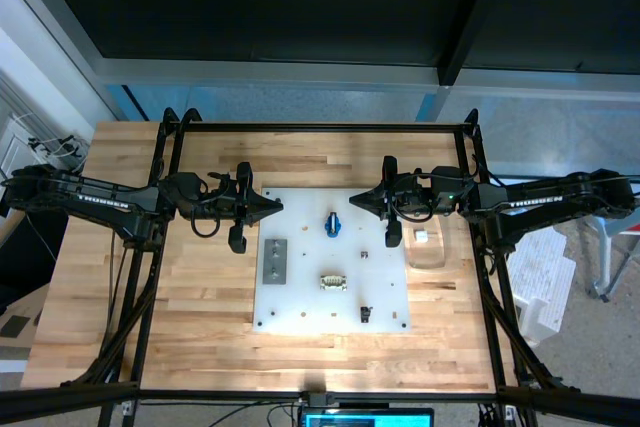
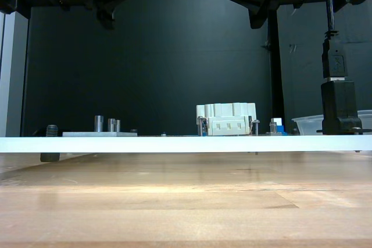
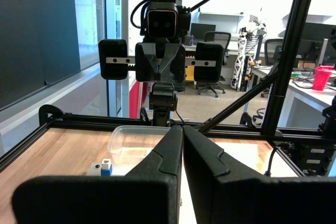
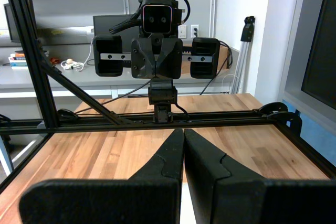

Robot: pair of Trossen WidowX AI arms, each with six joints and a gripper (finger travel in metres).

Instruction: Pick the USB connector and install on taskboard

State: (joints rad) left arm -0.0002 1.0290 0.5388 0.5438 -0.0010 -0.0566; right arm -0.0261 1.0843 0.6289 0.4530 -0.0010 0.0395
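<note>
The white taskboard (image 1: 300,297) lies mid-table, bearing a grey metal block (image 1: 274,260), a blue part (image 1: 333,224) and a D-shaped socket (image 1: 334,281). In the low view the black USB connector (image 2: 335,59) stands upright, plugged into the small black part (image 2: 340,108) near the board's front right (image 1: 366,313), its cable rising straight up. My left gripper (image 1: 279,205) hangs shut above the board's far left edge. Facing it from the right, my right gripper (image 1: 353,199) is shut and empty too. Both are high above the board and far from the connector.
A clear plastic tub (image 1: 428,247) sits on the wood just right of the board, with a small white and blue piece (image 1: 421,236) at its far edge. A black frame (image 1: 320,127) surrounds the table.
</note>
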